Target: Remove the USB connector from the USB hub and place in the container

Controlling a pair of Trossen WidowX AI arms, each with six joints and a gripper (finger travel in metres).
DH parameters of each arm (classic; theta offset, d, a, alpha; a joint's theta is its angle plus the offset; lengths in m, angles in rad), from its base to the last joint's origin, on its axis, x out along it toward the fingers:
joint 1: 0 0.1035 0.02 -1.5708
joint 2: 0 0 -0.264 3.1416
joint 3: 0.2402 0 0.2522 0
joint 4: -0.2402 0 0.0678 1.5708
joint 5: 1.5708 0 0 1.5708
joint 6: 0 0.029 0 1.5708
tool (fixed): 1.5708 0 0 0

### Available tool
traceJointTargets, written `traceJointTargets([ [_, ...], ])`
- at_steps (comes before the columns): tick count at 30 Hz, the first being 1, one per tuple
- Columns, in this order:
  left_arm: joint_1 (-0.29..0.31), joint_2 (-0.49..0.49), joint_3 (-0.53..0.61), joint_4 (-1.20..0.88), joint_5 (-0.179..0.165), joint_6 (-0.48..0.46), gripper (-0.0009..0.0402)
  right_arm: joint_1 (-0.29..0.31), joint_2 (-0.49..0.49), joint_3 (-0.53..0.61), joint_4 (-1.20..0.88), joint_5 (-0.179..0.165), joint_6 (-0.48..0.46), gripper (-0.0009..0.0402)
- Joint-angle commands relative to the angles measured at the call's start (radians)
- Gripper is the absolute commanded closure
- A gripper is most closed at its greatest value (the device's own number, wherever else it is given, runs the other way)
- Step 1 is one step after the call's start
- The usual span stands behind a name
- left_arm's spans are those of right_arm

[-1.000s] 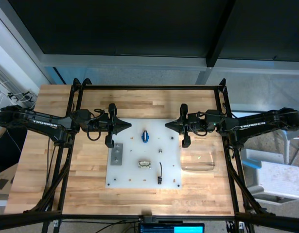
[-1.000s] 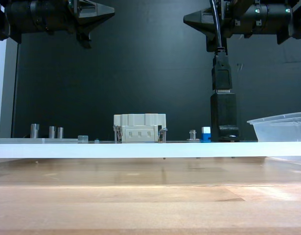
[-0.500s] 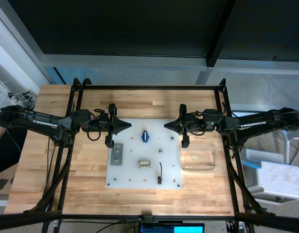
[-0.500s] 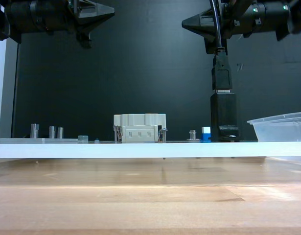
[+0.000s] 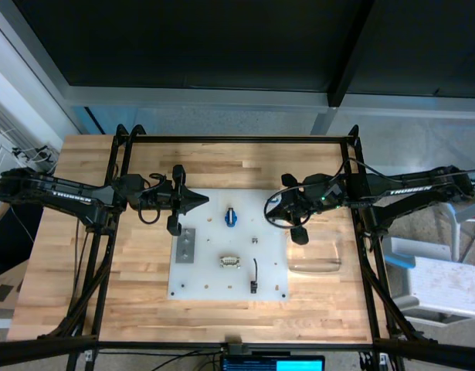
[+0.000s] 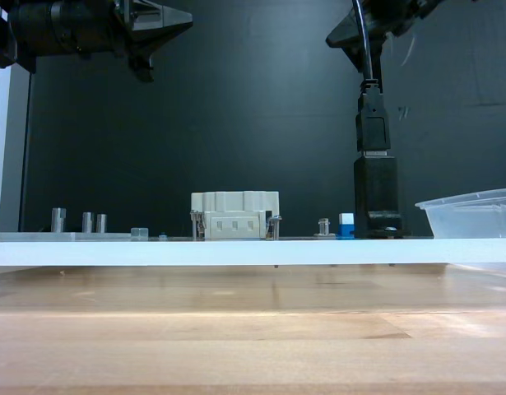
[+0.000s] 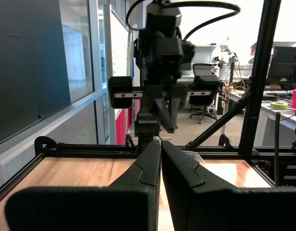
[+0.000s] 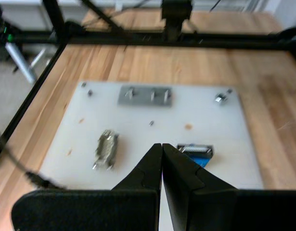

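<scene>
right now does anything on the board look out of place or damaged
Nothing stands out. The USB connector stands upright in the USB hub, and the container sits beside the board. Left gripper and right gripper hover shut above its far corners.

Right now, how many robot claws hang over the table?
2. The left gripper, shut, hovers above the white board's far left part; the right gripper, shut, hovers above its far right part. None seems hidden.
</scene>
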Motion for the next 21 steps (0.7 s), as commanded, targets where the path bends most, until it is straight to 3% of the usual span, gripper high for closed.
traceJointTargets([
  [1,0.0,0.0,0.0,0.0,0.0,0.0,0.0393,0.035,0.035,0.063,-0.114,0.0,0.002,0.0393],
  [12,0.0,0.0,0.0,0.0,0.0,0.0,0.0393,0.154,0.214,0.319,-0.484,0.009,0.157,0.0393],
  [21,0.0,0.0,0.0,0.0,0.0,0.0,0.0392,0.222,0.371,0.449,-0.578,0.029,0.296,0.0393],
])
